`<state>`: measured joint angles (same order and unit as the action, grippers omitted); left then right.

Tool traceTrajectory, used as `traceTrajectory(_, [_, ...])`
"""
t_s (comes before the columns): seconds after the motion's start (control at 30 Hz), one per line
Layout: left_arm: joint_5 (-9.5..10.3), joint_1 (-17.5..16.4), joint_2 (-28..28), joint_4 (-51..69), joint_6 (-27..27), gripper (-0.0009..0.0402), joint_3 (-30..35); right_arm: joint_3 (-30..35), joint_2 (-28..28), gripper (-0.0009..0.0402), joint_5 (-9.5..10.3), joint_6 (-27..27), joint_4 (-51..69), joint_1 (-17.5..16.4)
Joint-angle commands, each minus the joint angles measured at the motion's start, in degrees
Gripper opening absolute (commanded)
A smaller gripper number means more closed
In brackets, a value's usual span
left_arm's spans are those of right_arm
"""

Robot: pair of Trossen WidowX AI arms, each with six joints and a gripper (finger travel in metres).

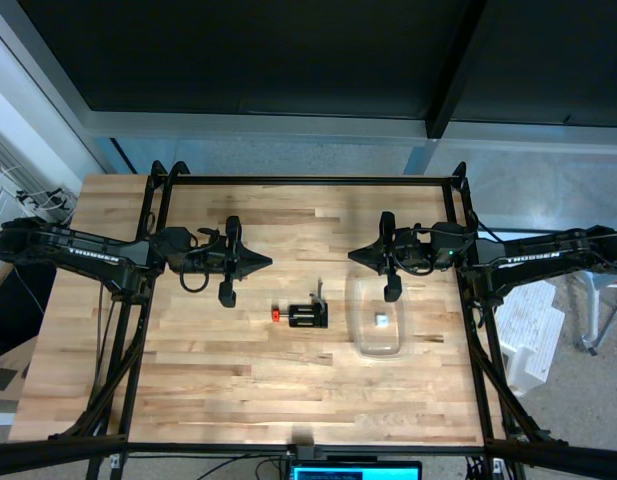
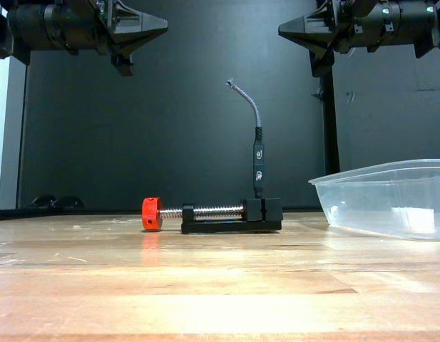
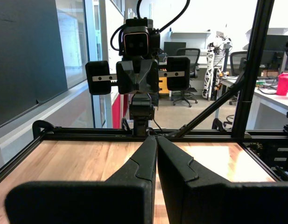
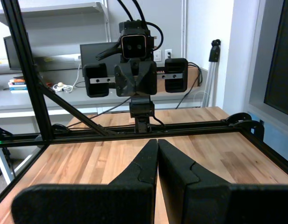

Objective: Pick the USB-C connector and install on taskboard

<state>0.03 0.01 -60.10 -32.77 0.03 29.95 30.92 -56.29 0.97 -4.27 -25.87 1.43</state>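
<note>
Picking has not begun: left pincer (image 1: 263,262) and right pincer (image 1: 354,256), both closed and empty, hang above either side of the taskboard (image 1: 306,317); next, one must open and descend.

On the table (image 1: 188,380), the taskboard (image 1: 306,316) lies just left of the tray (image 1: 354,322), a small piece (image 1: 381,320) seemingly inside. The left pincer (image 1: 268,263) hangs far-left of the taskboard, the right pincer (image 1: 351,257) near the tray's far edge.

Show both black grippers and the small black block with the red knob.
Black block (image 1: 310,318), high view, body.
Left gripper (image 1: 267,262), high view, fingertips, block's left.
Right gripper (image 1: 352,257), high view, fingertips, block's right.
</note>
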Motion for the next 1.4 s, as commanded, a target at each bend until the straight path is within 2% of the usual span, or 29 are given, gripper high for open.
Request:
traceTrajectory(0.03, [0.00,0.00,0.00,-0.07,0.00,0.0000,0.00,0.00,-0.07,0.0000,0.13,-0.22,-0.15,0.00])
traceTrajectory(0.47, [0.00,0.00,-0.02,-0.07,0.00,0.0000,0.00,0.09,-0.07,0.0000,-1.42,-0.85,-0.20,0.09])
traceTrajectory(1.4, [0.00,-0.02,-0.02,-0.07,0.00,0.0000,0.00,0.07,-0.07,0.0000,-1.42,-1.22,-0.11,0.07])
